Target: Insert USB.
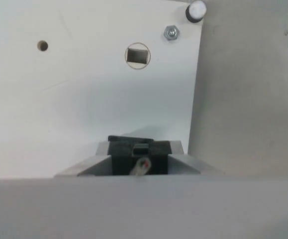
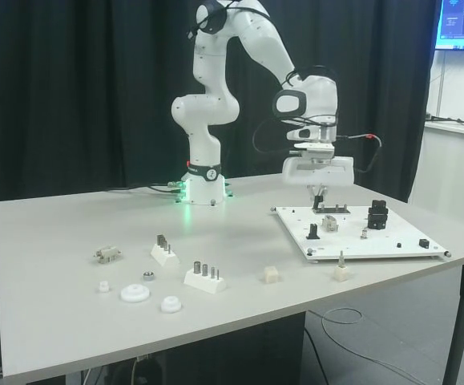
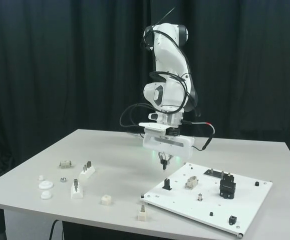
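The USB plug (image 1: 140, 167) is held pinched between the closed fingers of the gripper (image 3: 164, 162), hanging above the far edge of the white board (image 3: 245, 210). Insertion is judged not yet done; descent and alignment remain.

I see the small USB plug (image 1: 140, 167) held between the gripper's (image 2: 319, 198) fingers, pointing down. It hangs just above the white board (image 2: 392, 245), near its back edge. The black socket block (image 2: 313, 233) stands upright on the board, apart from the plug.
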Tool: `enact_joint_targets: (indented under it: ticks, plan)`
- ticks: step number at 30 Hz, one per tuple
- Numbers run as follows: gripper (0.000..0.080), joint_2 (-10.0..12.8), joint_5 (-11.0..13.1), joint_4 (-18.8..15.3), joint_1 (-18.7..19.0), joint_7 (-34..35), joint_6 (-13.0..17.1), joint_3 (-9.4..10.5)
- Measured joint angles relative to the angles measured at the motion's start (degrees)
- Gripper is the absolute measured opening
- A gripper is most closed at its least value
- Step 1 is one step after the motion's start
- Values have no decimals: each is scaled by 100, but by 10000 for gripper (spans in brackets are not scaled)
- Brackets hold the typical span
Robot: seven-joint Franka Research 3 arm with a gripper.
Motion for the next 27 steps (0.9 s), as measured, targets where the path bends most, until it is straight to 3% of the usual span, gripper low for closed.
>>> enact_joint_targets:
  ticks: [13,27]
  plan:
    - [68,1,0,-236,-72,0,515,0]
    - [68,1,0,-363,-84,12,674,0]
